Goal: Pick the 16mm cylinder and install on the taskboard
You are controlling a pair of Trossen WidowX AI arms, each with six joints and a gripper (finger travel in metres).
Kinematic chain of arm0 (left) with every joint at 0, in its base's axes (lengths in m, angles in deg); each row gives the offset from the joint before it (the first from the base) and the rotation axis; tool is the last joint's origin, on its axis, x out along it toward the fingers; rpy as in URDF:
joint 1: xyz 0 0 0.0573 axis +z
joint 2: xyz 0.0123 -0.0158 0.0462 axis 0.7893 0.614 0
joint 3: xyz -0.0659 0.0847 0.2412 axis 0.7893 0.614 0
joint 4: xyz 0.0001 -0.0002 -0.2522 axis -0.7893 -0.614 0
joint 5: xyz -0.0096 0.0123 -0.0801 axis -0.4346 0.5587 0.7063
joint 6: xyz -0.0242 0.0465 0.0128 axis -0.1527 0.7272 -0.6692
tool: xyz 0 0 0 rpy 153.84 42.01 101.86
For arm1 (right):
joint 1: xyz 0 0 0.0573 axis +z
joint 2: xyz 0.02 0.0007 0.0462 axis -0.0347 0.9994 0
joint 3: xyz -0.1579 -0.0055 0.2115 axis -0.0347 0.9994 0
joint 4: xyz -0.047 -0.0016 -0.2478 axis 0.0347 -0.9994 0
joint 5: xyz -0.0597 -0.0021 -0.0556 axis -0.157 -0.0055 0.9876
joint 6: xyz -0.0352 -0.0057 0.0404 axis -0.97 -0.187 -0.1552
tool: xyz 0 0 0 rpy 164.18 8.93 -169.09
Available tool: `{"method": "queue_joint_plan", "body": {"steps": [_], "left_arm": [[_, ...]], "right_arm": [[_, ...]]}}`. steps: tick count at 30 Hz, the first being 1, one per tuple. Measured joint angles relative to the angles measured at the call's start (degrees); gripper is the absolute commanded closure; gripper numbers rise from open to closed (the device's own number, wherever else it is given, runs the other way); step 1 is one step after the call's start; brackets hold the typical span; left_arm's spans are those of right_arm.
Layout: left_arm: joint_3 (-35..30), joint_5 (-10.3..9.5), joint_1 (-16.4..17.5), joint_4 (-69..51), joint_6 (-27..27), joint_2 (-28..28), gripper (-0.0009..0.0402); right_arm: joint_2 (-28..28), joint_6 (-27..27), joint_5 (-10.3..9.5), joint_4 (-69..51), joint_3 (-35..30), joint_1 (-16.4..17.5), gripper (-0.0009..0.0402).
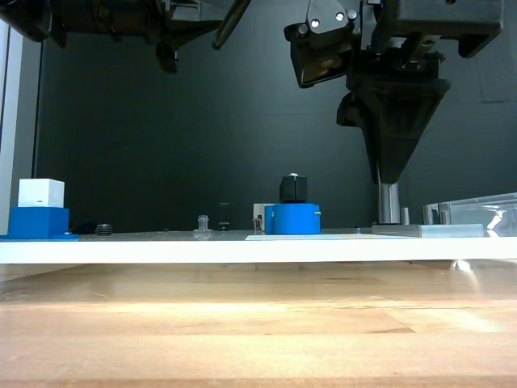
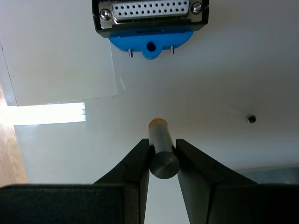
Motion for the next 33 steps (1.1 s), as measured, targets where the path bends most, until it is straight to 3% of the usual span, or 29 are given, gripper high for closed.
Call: {"method": "queue_joint_plan", "body": {"steps": [33], "left_arm": [[0.0,0.00,0.0,0.0,0.0,0.0,0.0392]], "right_arm": [[0.0,0.0,0.02,6.9,5.3,0.0,0.0386]]}}
